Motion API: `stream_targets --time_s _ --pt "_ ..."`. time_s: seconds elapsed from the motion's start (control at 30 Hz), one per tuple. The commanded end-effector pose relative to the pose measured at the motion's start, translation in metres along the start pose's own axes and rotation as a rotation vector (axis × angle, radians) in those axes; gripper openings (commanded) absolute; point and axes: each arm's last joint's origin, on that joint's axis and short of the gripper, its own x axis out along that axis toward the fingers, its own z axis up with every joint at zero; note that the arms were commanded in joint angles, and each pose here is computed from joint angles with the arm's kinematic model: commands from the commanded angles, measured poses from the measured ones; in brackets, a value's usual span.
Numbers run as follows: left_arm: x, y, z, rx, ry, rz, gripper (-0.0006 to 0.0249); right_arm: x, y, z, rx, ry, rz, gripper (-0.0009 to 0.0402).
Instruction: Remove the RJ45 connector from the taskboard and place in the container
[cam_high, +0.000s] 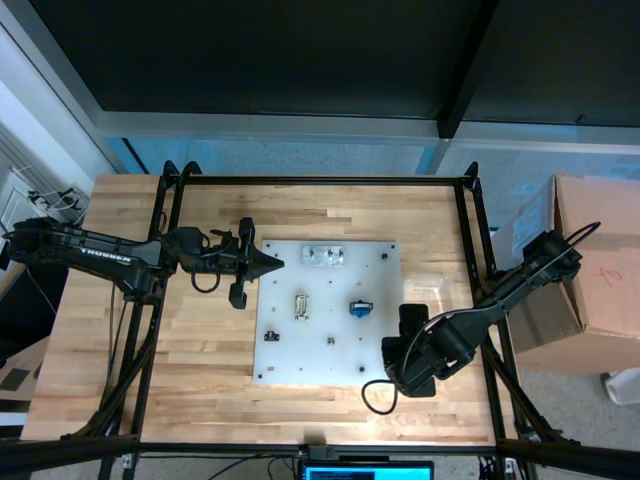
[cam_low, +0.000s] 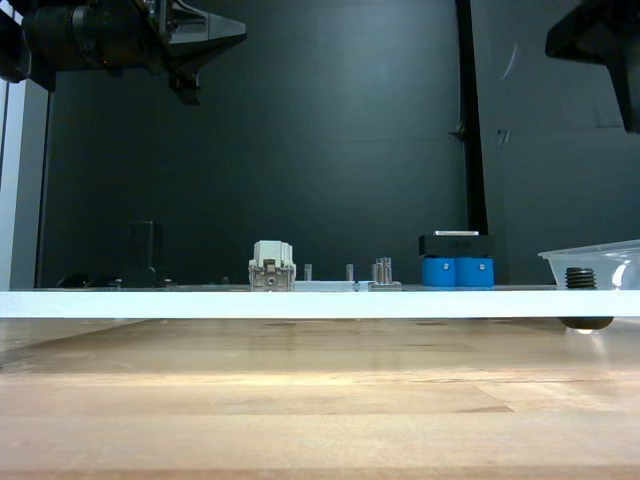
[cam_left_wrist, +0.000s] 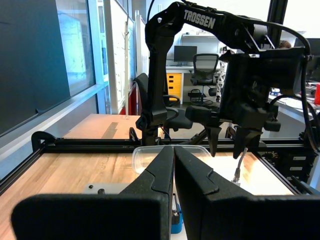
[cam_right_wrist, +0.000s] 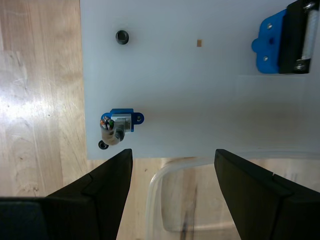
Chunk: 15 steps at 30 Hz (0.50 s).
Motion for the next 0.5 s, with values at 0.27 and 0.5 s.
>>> stream_targets --time_s 0.27,0.5 --pt "0.0 0.0 0.0 0.0 0.0 0.0 0.0 0.016 0.002 -0.004 0.003 0.002 0.021 0.0229" --pt "0.0 0.0 0.0 0.0 0.0 0.0 0.0 0.026 0.004 -0.005 0.007 -0.012 0.041 0.0226"
